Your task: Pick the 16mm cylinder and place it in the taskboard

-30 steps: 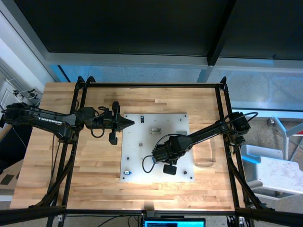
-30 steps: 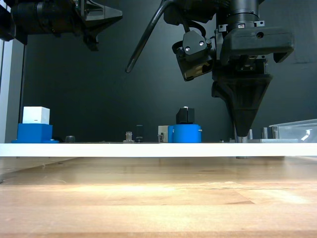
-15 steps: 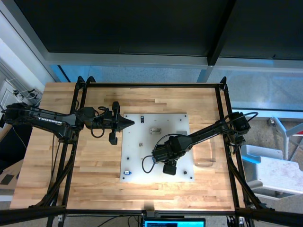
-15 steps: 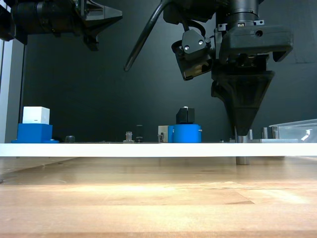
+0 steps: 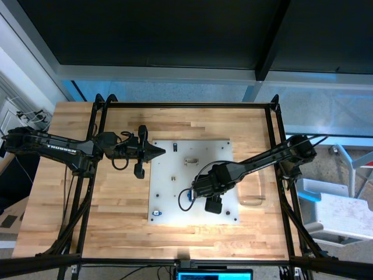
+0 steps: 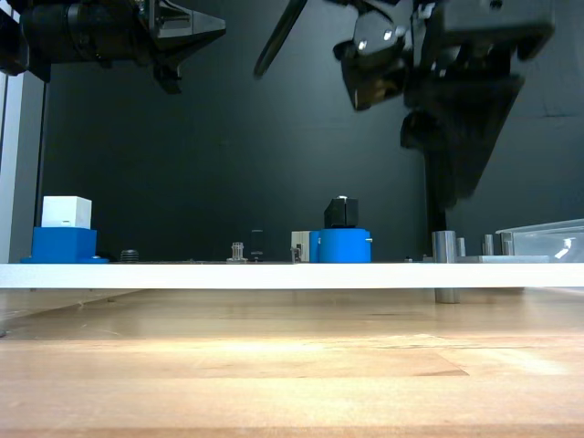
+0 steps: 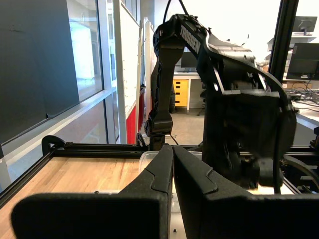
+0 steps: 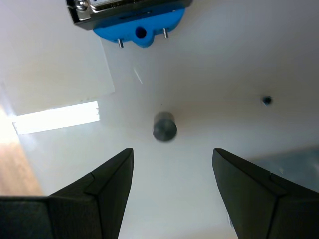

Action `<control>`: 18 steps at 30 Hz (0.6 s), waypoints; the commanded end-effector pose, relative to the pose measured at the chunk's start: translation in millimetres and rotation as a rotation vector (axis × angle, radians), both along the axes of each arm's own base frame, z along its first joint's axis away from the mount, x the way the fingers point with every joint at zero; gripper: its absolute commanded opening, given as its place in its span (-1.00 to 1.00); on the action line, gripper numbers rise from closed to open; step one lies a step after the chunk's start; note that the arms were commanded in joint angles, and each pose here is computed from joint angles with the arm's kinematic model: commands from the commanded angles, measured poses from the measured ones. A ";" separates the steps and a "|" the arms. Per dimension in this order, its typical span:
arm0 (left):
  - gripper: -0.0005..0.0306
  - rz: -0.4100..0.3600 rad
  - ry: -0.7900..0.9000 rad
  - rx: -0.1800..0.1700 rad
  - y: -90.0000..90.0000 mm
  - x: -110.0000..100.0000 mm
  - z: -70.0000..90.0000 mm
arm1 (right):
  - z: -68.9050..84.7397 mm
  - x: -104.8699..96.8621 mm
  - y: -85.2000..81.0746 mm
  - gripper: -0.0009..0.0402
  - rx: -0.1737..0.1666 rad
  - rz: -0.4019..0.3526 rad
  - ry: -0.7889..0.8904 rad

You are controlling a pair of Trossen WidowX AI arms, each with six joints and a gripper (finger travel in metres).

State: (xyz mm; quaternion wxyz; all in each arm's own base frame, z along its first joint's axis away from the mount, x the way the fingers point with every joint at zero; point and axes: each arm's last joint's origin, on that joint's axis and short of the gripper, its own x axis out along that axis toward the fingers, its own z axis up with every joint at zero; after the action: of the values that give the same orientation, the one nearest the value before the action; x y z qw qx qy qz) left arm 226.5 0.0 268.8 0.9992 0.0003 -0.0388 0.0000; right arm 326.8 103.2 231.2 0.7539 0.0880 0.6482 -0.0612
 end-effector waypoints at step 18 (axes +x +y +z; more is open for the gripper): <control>-0.96 0.000 0.000 0.000 0.1 0.0 0.1 | 53.0 -34.1 -10.7 0.11 0.027 0.002 -0.090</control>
State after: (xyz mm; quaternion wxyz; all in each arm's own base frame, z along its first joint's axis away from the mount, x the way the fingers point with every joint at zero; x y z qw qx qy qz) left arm 226.5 0.0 268.8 0.9993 0.0003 -0.0386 0.0000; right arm 293.9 92.8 282.3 0.7793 0.1001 0.6167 -0.0488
